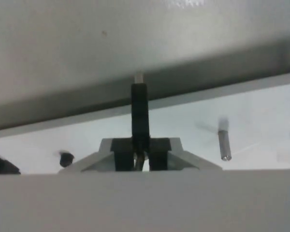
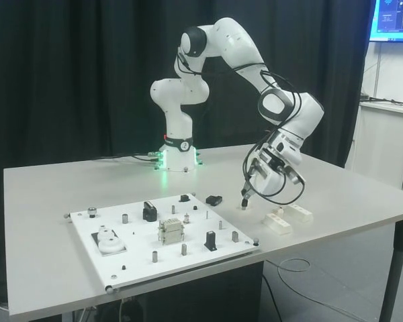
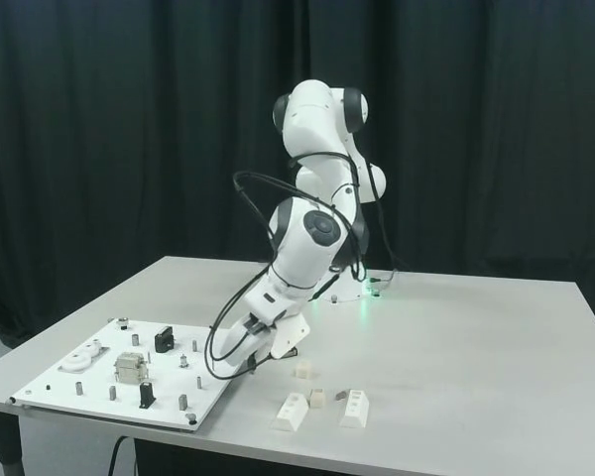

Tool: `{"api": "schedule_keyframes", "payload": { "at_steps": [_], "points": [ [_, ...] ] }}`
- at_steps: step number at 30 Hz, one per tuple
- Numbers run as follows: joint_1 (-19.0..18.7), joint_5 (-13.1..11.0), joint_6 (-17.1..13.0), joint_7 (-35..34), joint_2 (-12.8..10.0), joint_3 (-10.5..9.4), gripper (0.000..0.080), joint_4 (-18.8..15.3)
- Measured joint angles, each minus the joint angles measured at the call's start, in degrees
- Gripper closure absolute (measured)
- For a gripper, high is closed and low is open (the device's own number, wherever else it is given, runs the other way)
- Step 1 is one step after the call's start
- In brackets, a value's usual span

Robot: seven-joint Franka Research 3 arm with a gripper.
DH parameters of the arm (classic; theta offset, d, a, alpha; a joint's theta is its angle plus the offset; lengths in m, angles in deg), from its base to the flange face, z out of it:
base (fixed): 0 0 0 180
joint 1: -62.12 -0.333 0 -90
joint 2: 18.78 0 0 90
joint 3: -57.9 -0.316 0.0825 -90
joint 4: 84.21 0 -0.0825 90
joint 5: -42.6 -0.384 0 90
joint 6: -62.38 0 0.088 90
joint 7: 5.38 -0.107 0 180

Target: Place USB.

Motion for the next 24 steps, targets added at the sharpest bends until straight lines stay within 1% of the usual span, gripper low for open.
{"api": "schedule_keyframes", "payload": {
  "at_steps": [6, 13, 14, 18, 19, 24],
  "points": [
    [-0.01, 0.29, -0.76, -0.34, 1.02, -0.45, 0.0743, -1.54],
    [-0.01, 0.48, -0.98, -0.56, 1.45, -0.89, 0.0743, -2.19],
    [-0.01, 0.48, -0.98, -0.65, 1.47, -0.95, 0.0695, -2.25],
    [-0.01, 0.51, -0.98, -0.96, 1.52, -1.09, 0.0695, -2.45],
    [-0.01, 0.53, -0.98, -0.97, 1.53, -1.12, 0.0288, -2.5],
    [-0.01, 0.61, -0.98, -0.97, 1.56, -1.21, 0.0288, -2.68]
  ]
}}
